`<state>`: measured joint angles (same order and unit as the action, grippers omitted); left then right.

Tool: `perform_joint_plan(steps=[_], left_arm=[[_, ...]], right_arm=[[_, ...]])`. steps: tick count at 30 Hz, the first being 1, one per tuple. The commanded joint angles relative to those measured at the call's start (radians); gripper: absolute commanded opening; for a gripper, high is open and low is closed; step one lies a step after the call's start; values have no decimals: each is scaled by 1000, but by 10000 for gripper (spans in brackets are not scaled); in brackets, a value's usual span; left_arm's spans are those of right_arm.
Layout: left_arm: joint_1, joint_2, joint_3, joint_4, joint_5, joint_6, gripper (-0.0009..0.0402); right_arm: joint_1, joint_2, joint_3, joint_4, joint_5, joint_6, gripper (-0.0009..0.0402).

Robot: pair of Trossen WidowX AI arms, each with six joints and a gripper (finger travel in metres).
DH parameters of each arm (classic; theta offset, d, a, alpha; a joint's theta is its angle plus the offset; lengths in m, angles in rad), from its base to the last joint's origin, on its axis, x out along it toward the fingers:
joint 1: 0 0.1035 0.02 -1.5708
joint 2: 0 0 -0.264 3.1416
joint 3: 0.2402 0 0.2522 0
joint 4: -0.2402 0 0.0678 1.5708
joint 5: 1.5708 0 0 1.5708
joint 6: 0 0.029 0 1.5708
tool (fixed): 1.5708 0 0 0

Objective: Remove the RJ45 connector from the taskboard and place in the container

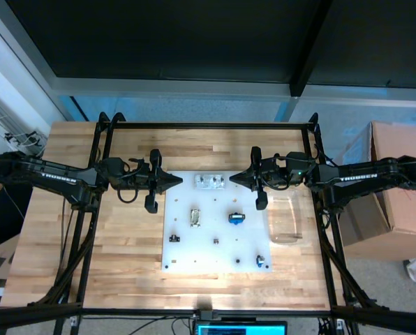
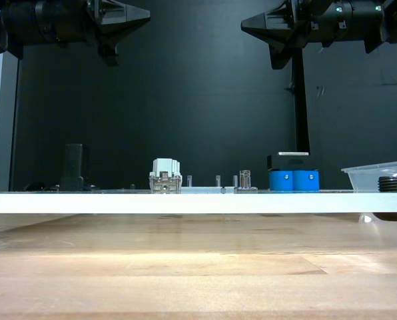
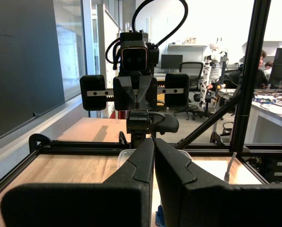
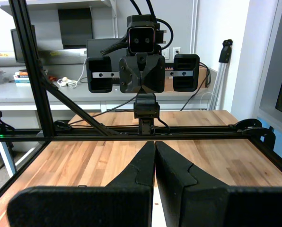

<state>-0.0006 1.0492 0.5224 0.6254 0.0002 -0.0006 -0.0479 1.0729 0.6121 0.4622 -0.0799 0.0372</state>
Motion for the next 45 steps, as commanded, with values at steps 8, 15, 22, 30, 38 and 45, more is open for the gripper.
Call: perform_joint_plan(steps=[8, 15, 22, 30, 38, 45], left_arm=[[0, 0, 0, 0, 0, 0, 0], [0, 0, 0, 0, 0, 0, 0], [0, 0, 0, 0, 0, 0, 0], [0, 0, 0, 0, 0, 0, 0], [0, 0, 0, 0, 0, 0, 0], [0, 0, 0, 0, 0, 0, 0]], right_arm=[[0, 0, 0, 0, 0, 0, 0], [0, 0, 0, 0, 0, 0, 0], [0, 0, 0, 0, 0, 0, 0], [0, 0, 0, 38, 0, 0, 0], [32, -18, 86, -217, 1, 35, 0], [203, -16, 269, -692, 160, 84, 0]])
